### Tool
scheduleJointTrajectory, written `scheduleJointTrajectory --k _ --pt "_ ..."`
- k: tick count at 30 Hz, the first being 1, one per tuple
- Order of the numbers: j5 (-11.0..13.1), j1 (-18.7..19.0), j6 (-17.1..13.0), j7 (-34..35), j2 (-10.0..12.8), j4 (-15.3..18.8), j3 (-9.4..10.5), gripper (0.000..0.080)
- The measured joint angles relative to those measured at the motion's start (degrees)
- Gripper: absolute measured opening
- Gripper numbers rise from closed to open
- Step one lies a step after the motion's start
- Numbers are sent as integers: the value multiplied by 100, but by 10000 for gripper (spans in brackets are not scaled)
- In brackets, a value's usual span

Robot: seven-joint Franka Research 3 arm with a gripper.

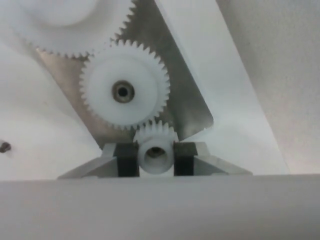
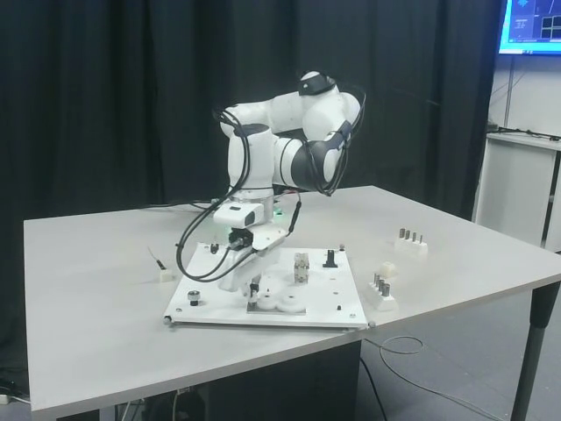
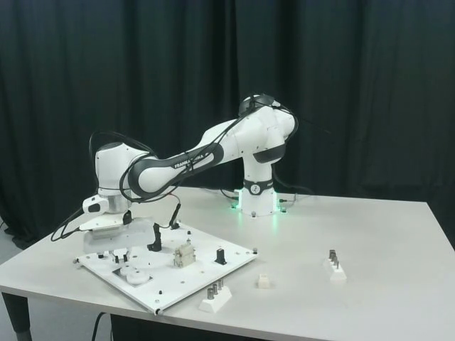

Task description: Insert small gear.

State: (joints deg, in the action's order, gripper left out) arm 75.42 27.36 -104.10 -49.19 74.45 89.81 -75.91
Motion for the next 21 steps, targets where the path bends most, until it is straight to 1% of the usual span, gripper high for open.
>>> scheduleJointTrajectory --k 7,21 --pt "5 -7 0 -401 -1 -1 6 145" --pt "65 -33 4 -1462 1 -3 19 145"
